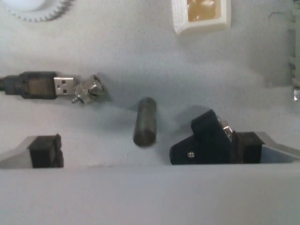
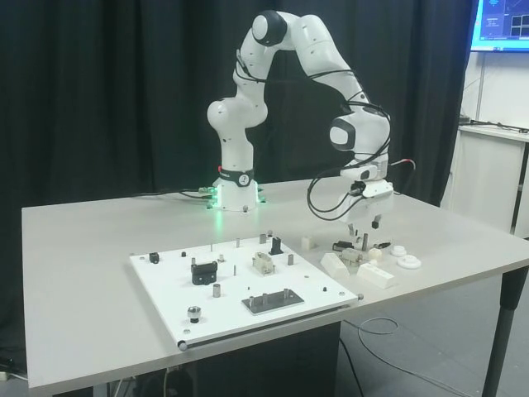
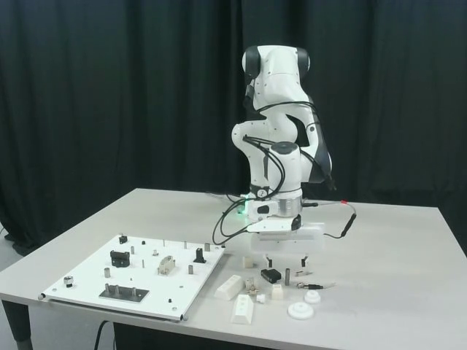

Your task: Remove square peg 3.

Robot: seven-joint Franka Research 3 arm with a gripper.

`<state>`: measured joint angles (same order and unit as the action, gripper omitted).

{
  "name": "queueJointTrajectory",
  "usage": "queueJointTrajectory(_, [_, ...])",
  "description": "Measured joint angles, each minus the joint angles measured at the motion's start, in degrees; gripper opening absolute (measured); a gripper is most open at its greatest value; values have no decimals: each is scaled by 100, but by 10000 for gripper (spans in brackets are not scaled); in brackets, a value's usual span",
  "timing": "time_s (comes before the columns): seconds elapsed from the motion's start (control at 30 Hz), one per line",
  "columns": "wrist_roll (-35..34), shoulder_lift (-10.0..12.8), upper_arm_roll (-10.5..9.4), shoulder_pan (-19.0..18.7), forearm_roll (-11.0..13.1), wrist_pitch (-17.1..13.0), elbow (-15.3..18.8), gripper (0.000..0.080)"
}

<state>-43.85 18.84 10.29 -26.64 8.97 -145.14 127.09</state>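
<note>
A short grey peg (image 1: 145, 122) stands upright on the grey table, to the right of the white assembly board (image 2: 165, 273). My gripper (image 1: 145, 151) hangs just above the peg, open, with its black fingertips (image 1: 45, 150) well apart on either side and nothing held. In the first room view the peg (image 2: 364, 241) is directly below the gripper (image 2: 364, 227). The second room view shows the same: the peg (image 3: 287, 277) stands on the table under the gripper (image 3: 286, 261). I cannot tell the peg's cross-section.
Loose parts lie around the peg: a black bracket (image 1: 206, 140), a USB plug (image 1: 42, 85), a metal bolt (image 1: 89, 90), a white gear (image 1: 37, 9) and a white housing (image 1: 201, 14). White blocks (image 3: 242, 310) lie nearer the table's front edge. The board (image 3: 87, 292) carries several fixtures.
</note>
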Motion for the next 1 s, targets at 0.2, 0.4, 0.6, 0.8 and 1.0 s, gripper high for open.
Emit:
queueJointTrajectory(0.2, [0,-38,1,0,-3,2,5,799])
queueJointTrajectory(0.4, [0,-64,15,0,-32,3,6,799])
queueJointTrajectory(0.6, [0,-80,28,0,-36,3,6,800])
queueJointTrajectory(0.8, [-3,-91,40,0,-40,2,6,800])
queueJointTrajectory(1.0, [-58,-107,64,0,-49,2,6,800])
